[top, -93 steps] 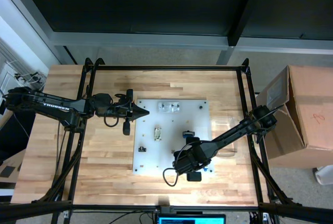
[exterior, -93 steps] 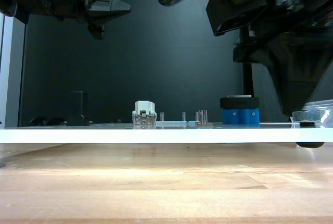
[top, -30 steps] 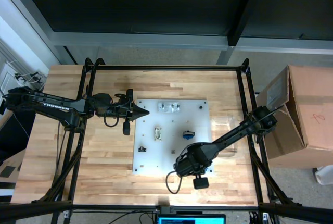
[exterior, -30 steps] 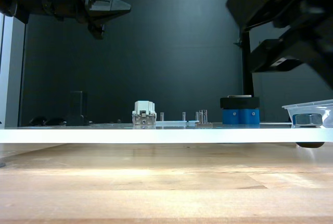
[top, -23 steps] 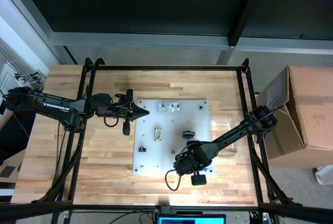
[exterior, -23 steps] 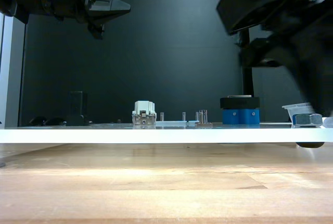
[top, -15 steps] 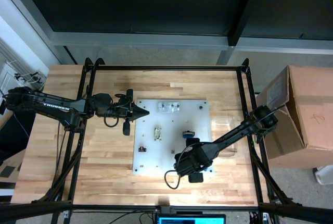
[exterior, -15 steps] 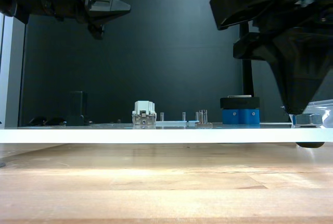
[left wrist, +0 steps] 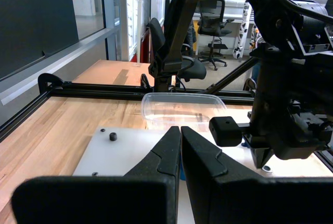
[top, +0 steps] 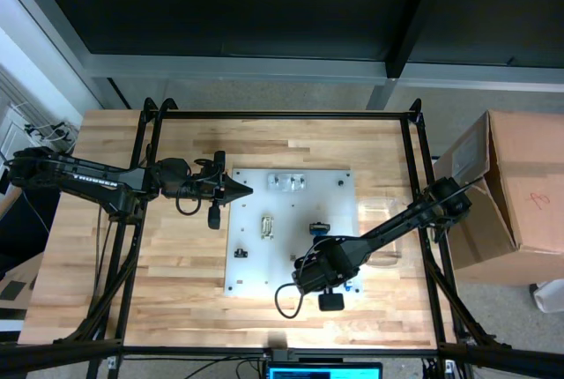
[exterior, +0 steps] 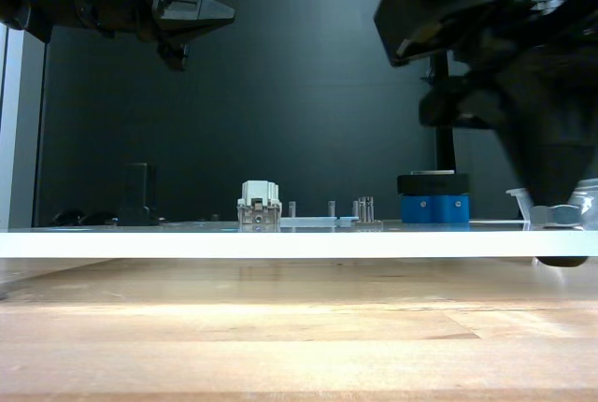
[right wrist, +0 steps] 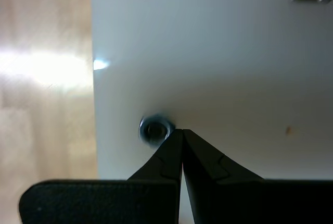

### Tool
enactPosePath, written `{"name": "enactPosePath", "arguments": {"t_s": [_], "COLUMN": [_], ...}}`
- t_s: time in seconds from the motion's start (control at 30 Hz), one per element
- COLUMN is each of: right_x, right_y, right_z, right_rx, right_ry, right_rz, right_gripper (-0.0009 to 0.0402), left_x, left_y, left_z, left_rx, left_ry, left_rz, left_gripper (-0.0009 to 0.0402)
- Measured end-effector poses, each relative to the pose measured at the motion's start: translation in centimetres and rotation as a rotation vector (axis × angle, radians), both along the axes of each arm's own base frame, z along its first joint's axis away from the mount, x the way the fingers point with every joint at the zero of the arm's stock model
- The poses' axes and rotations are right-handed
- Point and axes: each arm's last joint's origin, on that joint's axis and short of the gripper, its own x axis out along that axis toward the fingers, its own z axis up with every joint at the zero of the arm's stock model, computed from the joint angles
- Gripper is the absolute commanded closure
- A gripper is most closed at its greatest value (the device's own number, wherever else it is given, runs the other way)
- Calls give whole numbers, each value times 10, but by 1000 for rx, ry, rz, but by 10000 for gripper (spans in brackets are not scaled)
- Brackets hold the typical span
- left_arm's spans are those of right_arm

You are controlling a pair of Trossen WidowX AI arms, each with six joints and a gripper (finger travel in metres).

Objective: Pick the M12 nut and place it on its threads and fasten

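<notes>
Cardboard box [top: 511, 194], clear plastic tray [left wrist: 182, 110], blue block [exterior: 434, 209], perhaps a white connector [exterior: 259, 206]

Board [top: 251, 273] was white; table [top: 185, 282] pale, striped wood planks. Nut [right wrist: 154, 129] silver. Left gripper [exterior: 229, 14], upper left, and right gripper [exterior: 551, 204], right edge, both black. Block [exterior: 434, 210] blue, black-topped. Cardboard box [top: 515, 194] brown.

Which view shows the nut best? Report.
Right wrist view: nut shows whole beside the shut right gripper. Low view glimpses it under that gripper; high view hides it. Left gripper, shut, hovers at the board's left edge; its view shows a speck.
</notes>
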Motion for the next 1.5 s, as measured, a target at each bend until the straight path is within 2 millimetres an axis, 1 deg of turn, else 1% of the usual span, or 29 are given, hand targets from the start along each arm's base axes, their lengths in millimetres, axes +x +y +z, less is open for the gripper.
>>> {"name": "enactPosePath", "arguments": {"t_s": [0.07,0.13,0.3,0.53,0.77,0.97,1.03,1.1,1.23,1.5], "right_x": [-2,-5,-4,-5,-7,-17,-22,-27,-37,-58], "right_y": [4,4,0,1,-3,-17,-24,-36,-68,-130], "right_z": [0,0,3,5,29,48,56,63,75,104], "right_rx": [44,37,14,-7,0,-31,-18,1,-3,-56], "right_ry": [31,54,40,20,-83,-174,-221,-278,-396,-679], "right_rz": [14,16,5,2,11,26,25,8,-37,-87], "right_gripper": [393,393,393,393,394,394,393,394,394,394], "left_x": [0,0,0,0,0,0,0,0,0,0], "left_y": [0,0,0,0,0,0,0,0,0,0], "left_z": [0,0,0,0,0,0,0,0,0,0], "left_rx": [0,0,0,0,0,0,0,0,0,0], "left_ry": [-1,0,0,-4,0,0,0,0,0,0], "left_rz": [0,0,0,0,0,0,0,0,0,0], "left_gripper": [393,393,393,393,393,393,393,393,393,393]}}
